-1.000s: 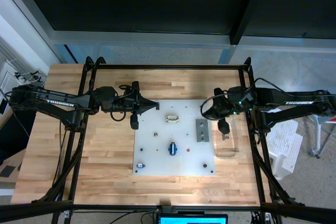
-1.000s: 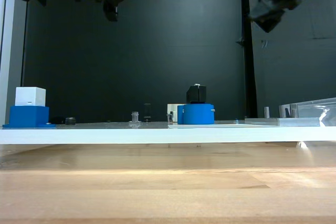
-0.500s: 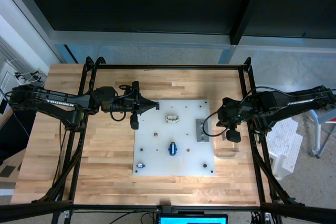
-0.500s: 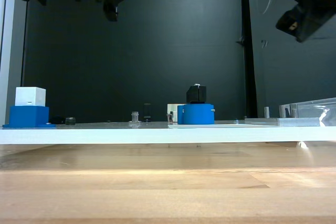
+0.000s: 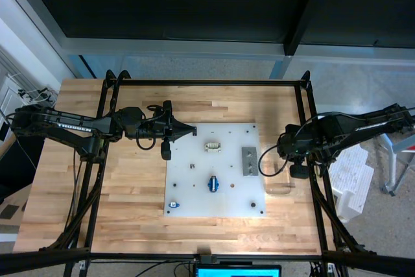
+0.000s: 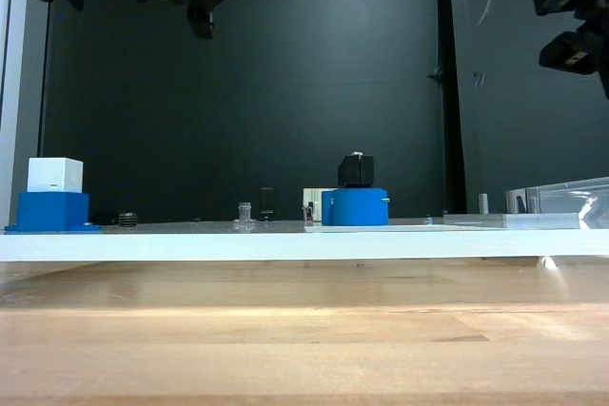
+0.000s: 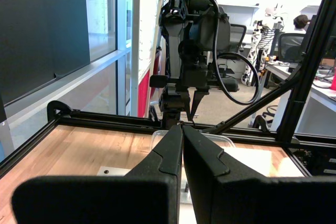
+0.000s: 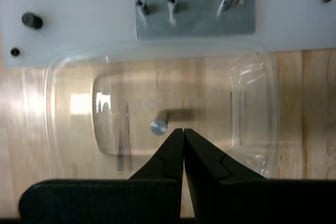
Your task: Pick the 16mm cylinder and install on the taskboard
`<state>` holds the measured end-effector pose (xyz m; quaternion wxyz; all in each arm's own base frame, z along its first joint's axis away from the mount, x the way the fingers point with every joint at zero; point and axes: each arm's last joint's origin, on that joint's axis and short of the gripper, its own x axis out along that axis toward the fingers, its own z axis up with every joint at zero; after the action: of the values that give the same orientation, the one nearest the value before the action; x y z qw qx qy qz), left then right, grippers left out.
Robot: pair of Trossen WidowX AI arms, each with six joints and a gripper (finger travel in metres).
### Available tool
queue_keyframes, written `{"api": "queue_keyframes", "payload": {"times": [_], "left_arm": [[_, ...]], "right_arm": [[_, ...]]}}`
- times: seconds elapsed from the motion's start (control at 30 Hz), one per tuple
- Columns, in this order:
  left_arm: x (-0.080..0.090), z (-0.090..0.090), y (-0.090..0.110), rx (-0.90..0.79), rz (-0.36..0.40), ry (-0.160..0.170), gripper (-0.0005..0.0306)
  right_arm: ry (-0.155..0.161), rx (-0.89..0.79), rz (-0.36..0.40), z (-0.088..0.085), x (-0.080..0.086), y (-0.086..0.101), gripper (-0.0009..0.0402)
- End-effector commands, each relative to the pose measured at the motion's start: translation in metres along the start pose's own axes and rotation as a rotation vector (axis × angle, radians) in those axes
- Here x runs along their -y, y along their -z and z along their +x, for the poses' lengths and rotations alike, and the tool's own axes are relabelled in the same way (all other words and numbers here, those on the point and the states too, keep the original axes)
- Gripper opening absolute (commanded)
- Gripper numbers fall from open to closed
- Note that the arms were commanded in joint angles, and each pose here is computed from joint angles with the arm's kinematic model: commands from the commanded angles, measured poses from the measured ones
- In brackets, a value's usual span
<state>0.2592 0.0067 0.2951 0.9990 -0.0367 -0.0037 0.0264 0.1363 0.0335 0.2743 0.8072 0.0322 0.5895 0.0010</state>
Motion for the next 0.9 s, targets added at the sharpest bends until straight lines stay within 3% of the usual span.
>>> {"api": "queue_keyframes", "payload": {"times": [0.03,0.3,0.43,0.6,0.9], "left_arm": [[0.0,0.0001,0.0001,0.0,0.0,0.0,0.0],[0.0,0.0001,0.0001,0.0,0.0,0.0,0.0],[0.0,0.0001,0.0001,0.0,0.0,0.0,0.0],[0.0,0.0001,0.0001,0.0,0.0,0.0,0.0],[0.0,0.0001,0.0001,0.0,0.0,0.0,0.0]], "right_arm": [[-0.004,-0.011,-0.002,0.0012,-0.0021,0.0017,0.0],[-0.002,-0.043,-0.015,0.0013,-0.0028,0.0048,0.0],[-0.033,-0.053,-0.013,0.0013,-0.0038,0.0051,0.0],[-0.031,-0.054,0.005,0.0013,-0.0038,0.0052,0.0],[0.011,-0.071,0.015,0.0082,-0.0034,0.0059,0.0015]]}}
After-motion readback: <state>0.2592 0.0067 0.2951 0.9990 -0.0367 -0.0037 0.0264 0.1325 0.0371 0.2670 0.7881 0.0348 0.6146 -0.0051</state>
